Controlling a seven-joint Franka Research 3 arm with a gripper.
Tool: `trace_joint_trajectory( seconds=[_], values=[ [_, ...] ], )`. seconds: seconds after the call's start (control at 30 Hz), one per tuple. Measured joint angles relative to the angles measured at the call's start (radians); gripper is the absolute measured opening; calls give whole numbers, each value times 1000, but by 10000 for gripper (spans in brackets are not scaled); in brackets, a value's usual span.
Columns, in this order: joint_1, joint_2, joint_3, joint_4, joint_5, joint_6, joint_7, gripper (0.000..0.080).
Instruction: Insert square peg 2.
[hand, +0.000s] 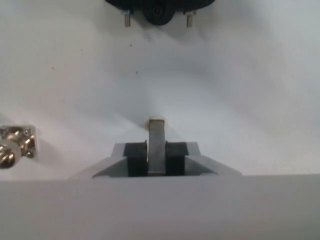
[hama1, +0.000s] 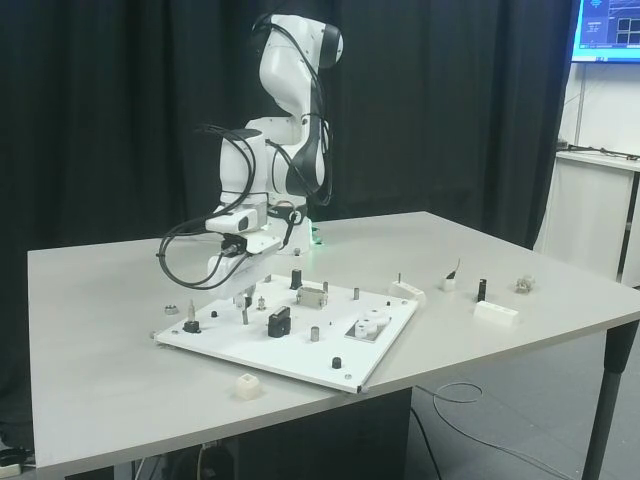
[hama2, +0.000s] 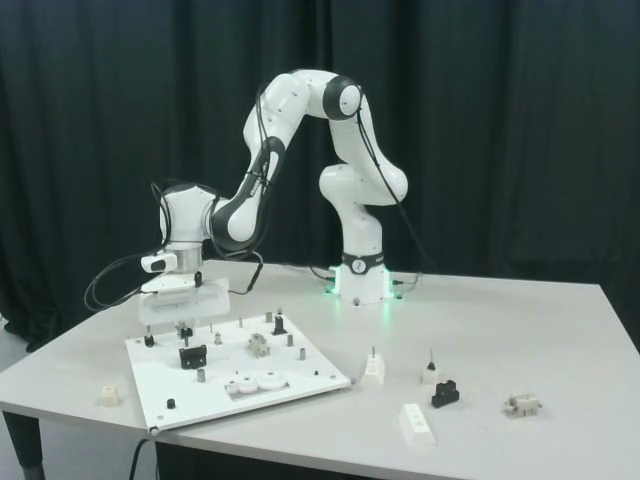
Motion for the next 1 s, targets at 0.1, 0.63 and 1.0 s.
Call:
trace_joint_trajectory(
  seconds=[0.1,0.63,1.0],
  values=[
    [0,0,0,0,1,0,0,71],
    [0,1,1,0,11,0,-16,71],
    [1,0,2,1,30,0,-36,71]
  ],
)
